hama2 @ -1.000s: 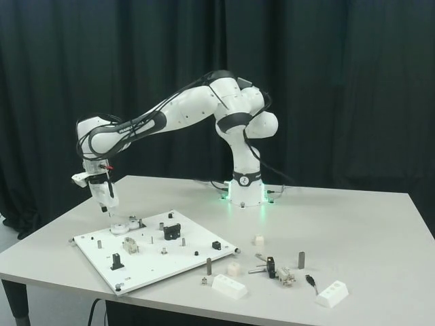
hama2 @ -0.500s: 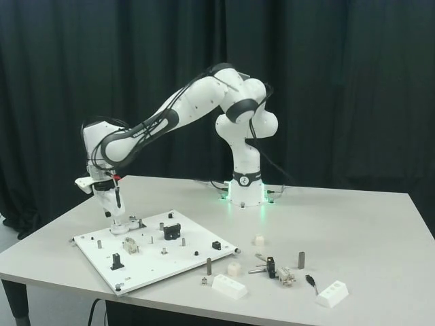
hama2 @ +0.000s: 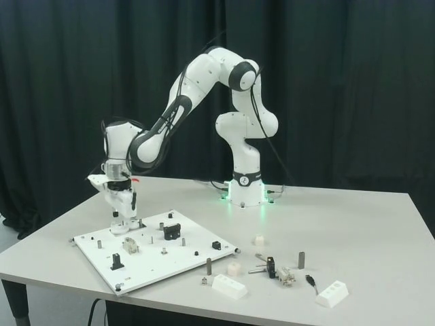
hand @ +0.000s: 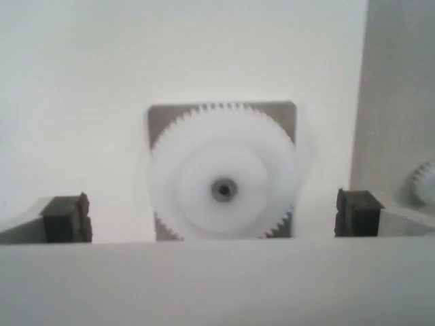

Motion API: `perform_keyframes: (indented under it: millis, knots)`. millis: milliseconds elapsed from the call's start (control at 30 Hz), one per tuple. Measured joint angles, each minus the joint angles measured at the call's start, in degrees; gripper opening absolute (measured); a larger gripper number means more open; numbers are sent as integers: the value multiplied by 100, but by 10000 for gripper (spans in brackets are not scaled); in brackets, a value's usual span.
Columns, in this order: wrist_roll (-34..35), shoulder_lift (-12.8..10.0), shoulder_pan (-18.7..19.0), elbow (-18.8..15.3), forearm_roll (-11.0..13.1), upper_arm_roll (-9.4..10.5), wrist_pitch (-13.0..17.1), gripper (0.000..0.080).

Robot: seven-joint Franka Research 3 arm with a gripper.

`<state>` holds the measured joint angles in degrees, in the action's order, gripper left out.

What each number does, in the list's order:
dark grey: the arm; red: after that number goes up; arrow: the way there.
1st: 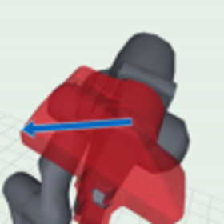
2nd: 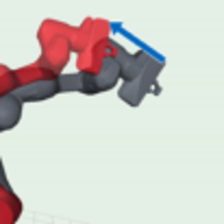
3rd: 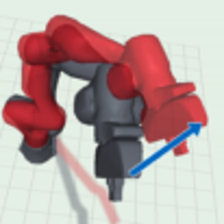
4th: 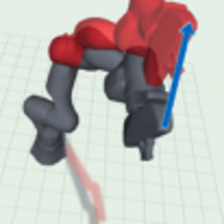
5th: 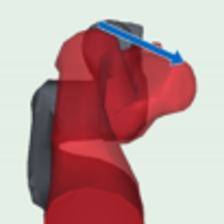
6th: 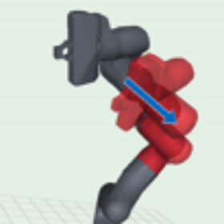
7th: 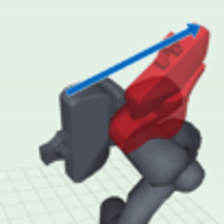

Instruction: Remove large gear.

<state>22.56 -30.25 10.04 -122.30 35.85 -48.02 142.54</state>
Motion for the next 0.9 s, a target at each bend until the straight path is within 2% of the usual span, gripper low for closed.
perform_keyframes:
  millis: [100,233,500,900]
  knots:
    - [-18,112,0,-170,-3,4,252,800]
    - [-66,136,0,-243,-3,5,443,800]
    - [-69,121,-6,-244,43,55,547,800]
    - [-41,1,-182,-180,339,266,549,800]
